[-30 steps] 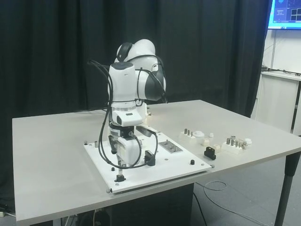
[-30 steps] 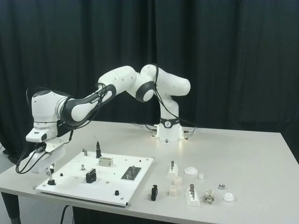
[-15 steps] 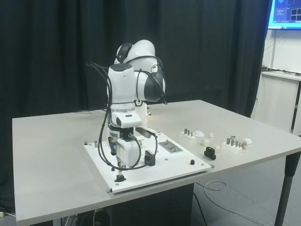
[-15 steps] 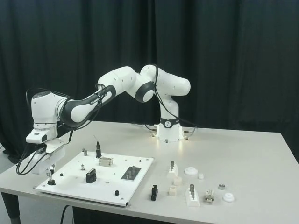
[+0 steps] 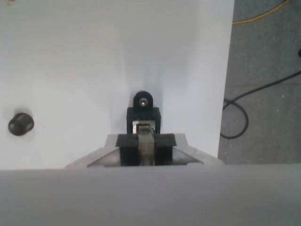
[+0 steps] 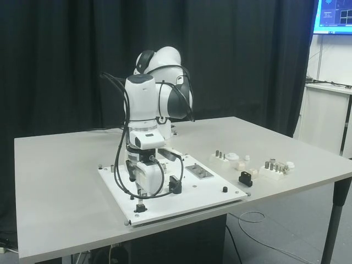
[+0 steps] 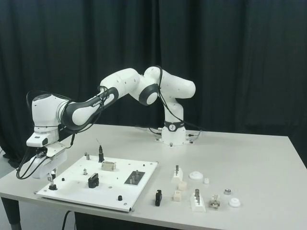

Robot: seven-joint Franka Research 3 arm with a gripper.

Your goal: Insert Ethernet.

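The white arm reaches over the near left corner of a flat white board (image 7: 144,167) lying on the smooth grey desk (image 7: 254,158). Its tool (image 5: 146,141) hangs just above that corner, its two black fingers (image 5: 126,149) pressed onto a small blocky Ethernet plug (image 5: 144,126), seen in the wrist view with a pale clip down its middle. Just beyond the plug a round black socket post (image 5: 143,100) stands on the board, and a round black knob (image 5: 20,124) sits apart. A black clip (image 7: 158,197) and white moulded parts (image 7: 195,176) lie on the desk to the right.
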